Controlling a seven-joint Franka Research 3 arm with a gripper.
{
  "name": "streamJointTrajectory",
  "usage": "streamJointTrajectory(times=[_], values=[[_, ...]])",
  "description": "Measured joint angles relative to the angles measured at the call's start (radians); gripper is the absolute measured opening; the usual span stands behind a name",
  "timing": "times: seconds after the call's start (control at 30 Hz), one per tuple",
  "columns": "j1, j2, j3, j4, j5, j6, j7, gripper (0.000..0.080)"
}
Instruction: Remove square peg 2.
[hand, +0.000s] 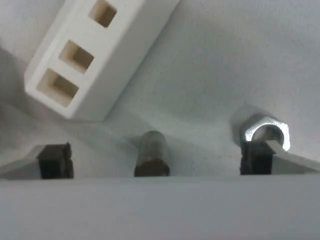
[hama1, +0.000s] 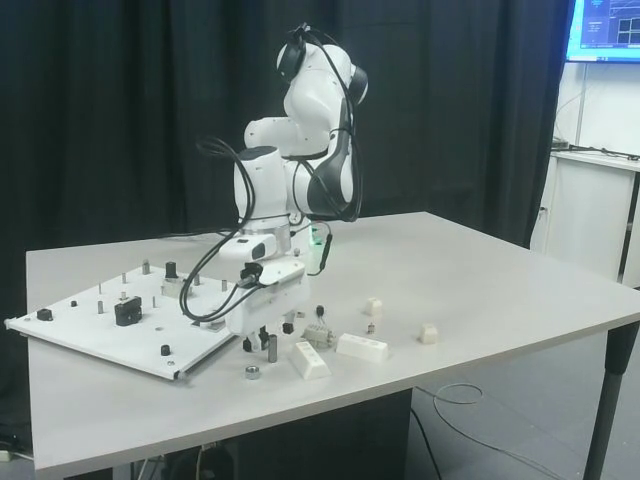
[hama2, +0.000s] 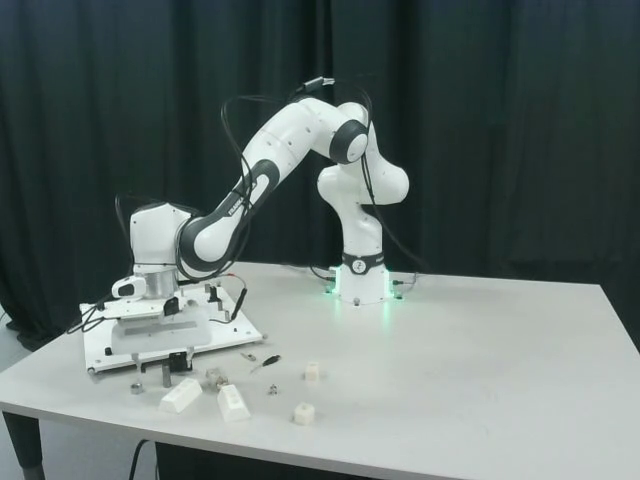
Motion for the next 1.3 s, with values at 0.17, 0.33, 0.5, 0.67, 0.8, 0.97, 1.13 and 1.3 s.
streamJointTrajectory(times=[0.17, 0.33, 0.5, 0.67, 0.8, 0.97, 1.13, 1.3], values=[[0.0, -0.005, -0.004, 0.009, -0.002, -0.015, 0.012, 0.0761], [0.0, -0.018, -0.008, 0.013, -0.014, -0.037, 0.027, 0.0789], [0.0, -0.035, -0.009, 0.013, -0.038, -0.056, 0.042, 0.0798], [0.0, -0.052, -0.01, 0.013, -0.063, -0.069, 0.063, 0.08], [0.0, -0.064, -0.01, 0.013, -0.082, -0.079, 0.075, 0.08], [0.0, -0.075, -0.01, 0.013, -0.094, -0.086, 0.079, 0.08], [0.001, -0.083, -0.01, 0.013, -0.109, -0.092, 0.079, 0.08], [0.001, -0.091, -0.01, 0.013, -0.127, -0.099, 0.079, 0.08]])
